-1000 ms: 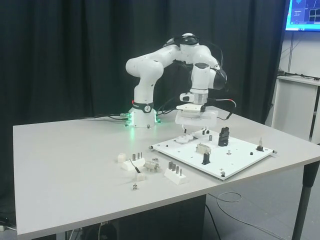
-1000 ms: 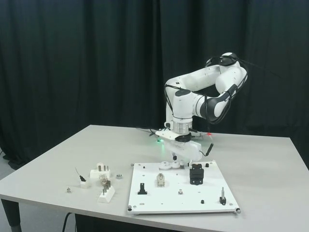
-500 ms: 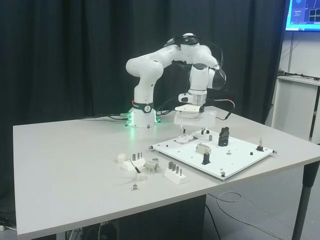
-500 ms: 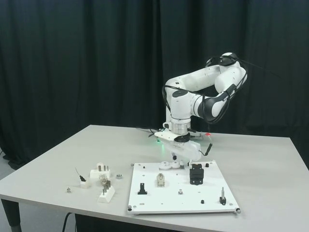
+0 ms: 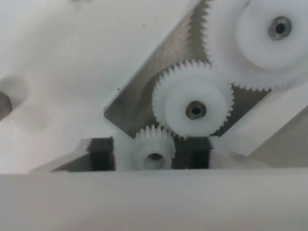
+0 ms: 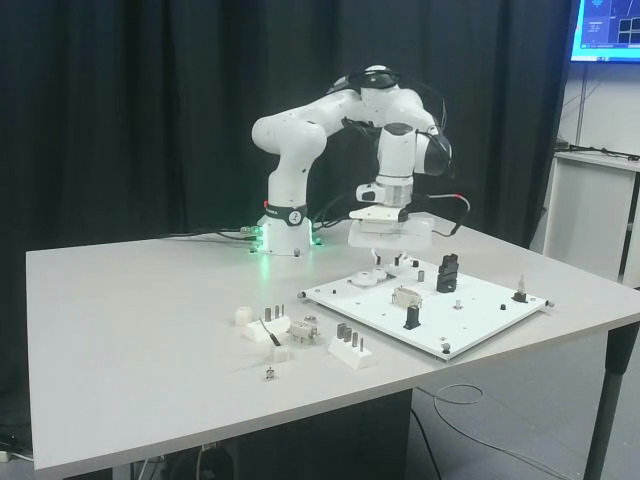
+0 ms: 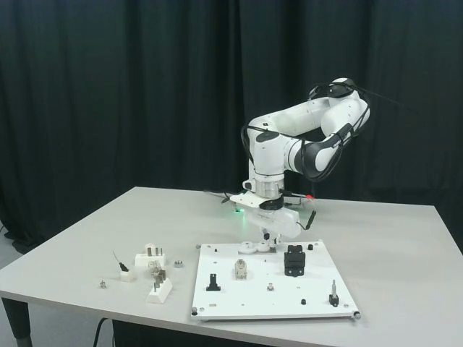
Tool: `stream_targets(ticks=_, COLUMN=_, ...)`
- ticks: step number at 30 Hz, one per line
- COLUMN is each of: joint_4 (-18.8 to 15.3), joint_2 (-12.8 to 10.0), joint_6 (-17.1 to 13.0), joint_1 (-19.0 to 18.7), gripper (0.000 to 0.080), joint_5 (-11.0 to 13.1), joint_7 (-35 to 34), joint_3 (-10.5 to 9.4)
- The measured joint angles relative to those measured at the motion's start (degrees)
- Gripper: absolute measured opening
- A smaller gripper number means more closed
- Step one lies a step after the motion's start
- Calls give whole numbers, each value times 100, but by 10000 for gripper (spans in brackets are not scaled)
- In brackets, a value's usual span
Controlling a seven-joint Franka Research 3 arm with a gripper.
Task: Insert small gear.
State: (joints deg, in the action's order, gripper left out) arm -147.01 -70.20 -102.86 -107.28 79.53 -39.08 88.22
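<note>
White plastic, moulded hard and finely toothed: the small gear (image 5: 154, 150) sits between the two fingers (image 5: 101, 154), on the grey metal plate (image 5: 144, 91) beneath them. Its teeth meet those of the medium gear (image 5: 192, 102) just beyond the fingers. That gear in turn meshes with the large gear (image 5: 260, 38), further out.

The fingers stand open, a gap showing between each black pad and the gear's rim, and they hold nothing. The gear looks already seated on its shaft, though how deep it sits cannot be told.

I judge the piece to be very light and stiff. Its smooth plastic is likely to slip under a loose pinch, and its teeth are fine enough to mar if squeezed hard or forced against a neighbour out of mesh. The best hold would be across the raised round hub or squarely across the toothed rim, with the pads on opposite sides and the bore kept upright.

The hub is a plain cylinder with a dark centre hole. The larger gears show metal pins at their centres. The plate lies recessed in a matt white board (image 6: 480, 310), which rests on the grey bench (image 6: 150, 300).
</note>
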Motion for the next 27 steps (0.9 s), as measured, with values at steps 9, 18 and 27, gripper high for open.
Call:
stream_targets(ticks=9, joint_4=-2, joint_2=9, joint_6=27, joint_1=31, gripper=212, joint_5=7, joint_7=-4, joint_3=46)
stream_targets(ticks=18, joint_4=-1, joint_2=15, joint_6=64, joint_1=42, gripper=12, joint_5=8, joint_7=-4, joint_3=46)
stream_targets(ticks=27, joint_4=0, joint_2=15, joint_6=67, joint_1=42, gripper=3, joint_5=7, joint_7=-4, joint_3=46)
